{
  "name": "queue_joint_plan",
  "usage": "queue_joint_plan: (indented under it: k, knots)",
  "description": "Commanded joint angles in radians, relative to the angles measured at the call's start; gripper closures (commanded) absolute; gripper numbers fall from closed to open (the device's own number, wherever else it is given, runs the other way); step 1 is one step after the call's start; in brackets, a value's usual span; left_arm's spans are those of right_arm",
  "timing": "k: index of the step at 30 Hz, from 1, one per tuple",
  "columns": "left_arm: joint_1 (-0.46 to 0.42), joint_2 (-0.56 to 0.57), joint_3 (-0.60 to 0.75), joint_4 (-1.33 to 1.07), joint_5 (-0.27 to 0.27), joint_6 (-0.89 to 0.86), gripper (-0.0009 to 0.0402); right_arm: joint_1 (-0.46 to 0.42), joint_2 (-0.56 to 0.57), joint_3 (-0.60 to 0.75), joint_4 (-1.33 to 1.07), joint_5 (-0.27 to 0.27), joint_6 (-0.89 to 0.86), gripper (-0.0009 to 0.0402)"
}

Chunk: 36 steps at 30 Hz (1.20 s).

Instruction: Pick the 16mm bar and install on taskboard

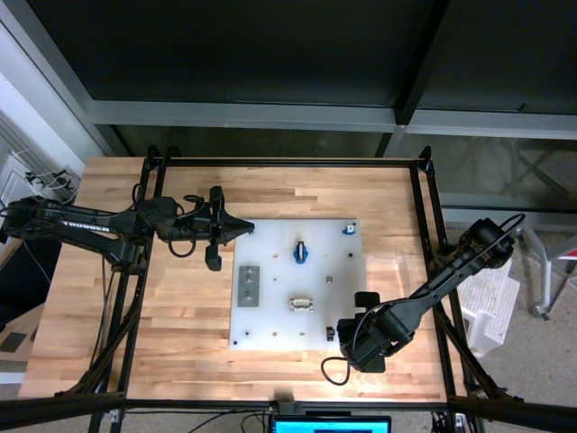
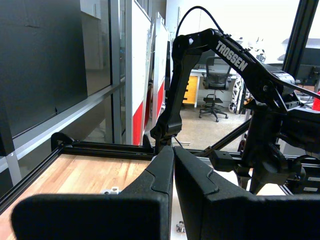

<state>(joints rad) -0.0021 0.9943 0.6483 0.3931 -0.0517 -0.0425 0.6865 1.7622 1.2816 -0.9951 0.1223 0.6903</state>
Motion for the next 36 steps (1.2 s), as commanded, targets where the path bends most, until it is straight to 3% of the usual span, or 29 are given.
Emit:
queue_joint_plan:
  k: [1,27,36]
  knots:
    - [0.0,0.0,0.0,0.0,0.0,0.0,0.0393,0.0,0.0,0.002,0.002,0.0,0.0,0.0385]
    - [0.0,0.0,0.0,0.0,0.0,0.0,0.0393,0.0,0.0,-0.097,0.093,-0.01,0.0,0.0383]
    - [0.0,0.0,0.0,0.0,0.0,0.0,0.0393,0.001,0.0,-0.097,0.1,-0.011,-0.002,0.0331]
